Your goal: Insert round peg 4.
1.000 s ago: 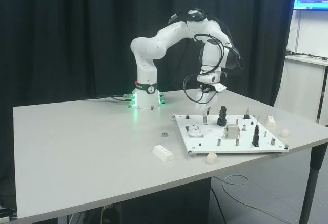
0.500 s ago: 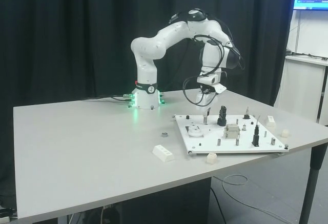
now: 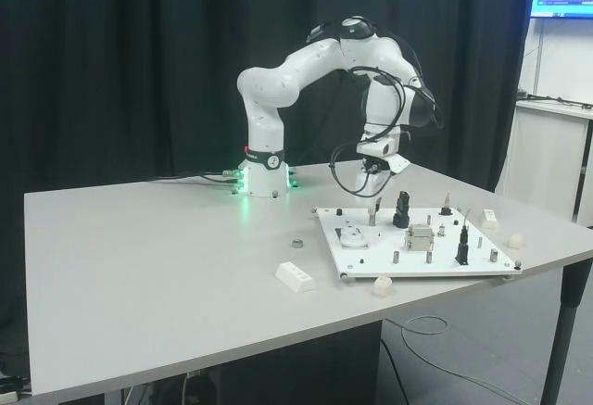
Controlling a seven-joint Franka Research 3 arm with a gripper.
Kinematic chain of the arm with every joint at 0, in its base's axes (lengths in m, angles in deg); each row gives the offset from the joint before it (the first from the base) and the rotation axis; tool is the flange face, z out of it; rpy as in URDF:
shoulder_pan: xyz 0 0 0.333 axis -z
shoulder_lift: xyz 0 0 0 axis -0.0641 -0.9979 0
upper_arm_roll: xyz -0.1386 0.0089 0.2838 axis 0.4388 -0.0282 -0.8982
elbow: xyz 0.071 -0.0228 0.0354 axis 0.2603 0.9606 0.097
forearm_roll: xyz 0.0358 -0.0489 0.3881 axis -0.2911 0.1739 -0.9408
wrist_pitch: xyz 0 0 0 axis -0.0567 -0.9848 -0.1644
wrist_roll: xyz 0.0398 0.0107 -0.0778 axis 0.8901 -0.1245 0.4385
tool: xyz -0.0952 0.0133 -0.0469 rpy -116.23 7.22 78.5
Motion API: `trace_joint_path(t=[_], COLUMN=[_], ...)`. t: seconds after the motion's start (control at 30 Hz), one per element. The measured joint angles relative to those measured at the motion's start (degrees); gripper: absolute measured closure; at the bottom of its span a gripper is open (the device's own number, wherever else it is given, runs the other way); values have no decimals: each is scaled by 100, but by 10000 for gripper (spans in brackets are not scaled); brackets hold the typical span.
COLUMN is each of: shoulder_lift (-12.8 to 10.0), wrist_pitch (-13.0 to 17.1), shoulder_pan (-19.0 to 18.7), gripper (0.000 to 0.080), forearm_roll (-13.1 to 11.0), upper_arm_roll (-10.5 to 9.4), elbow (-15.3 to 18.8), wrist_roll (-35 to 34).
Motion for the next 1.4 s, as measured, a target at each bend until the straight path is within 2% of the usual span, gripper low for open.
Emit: trace_joint_path(t=[0.57, 1.4], shoulder_lift=[0, 2], wrist_pitch=[-163, -182], shoulder_pan=[56, 51], gripper=[655, 655], forearm_roll=[0, 28], upper_arm_roll=[7, 10], elbow=[-82, -71], wrist_roll=[0, -234])
